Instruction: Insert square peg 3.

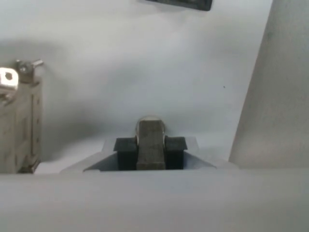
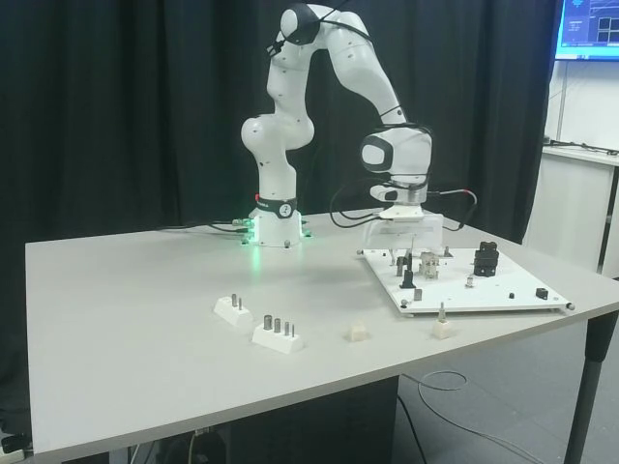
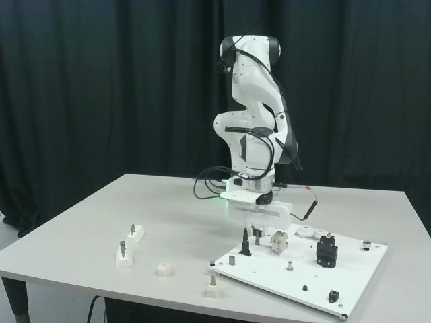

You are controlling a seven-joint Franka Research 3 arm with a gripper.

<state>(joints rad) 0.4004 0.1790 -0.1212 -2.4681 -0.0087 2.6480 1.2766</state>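
- Nearest the first room camera, four small white holders stood on the grey worktop (image 2: 126, 319): one with a single pin (image 2: 233, 307), one with three pins (image 2: 278, 333), a low bare block (image 2: 357, 333) and a block with one thin pin (image 2: 442, 326).
- Farther back, right of centre in that frame, lay the white board (image 2: 484, 290), carrying a black fixture (image 2: 485, 261) and several small upright parts.
- Above the board's left part hung the hand (image 2: 404, 253), pointing down.
- In the wrist view, the square peg (image 1: 150, 145) sat at lower centre, clamped between the hand's two black fingertips (image 1: 124, 151), which pressed on its sides.
- A slotted metal block (image 1: 21, 125) stood at the wrist frame's left edge.
- Farthest back, the white arm's base (image 2: 275, 228) glowed green before the black curtain (image 2: 116, 106).
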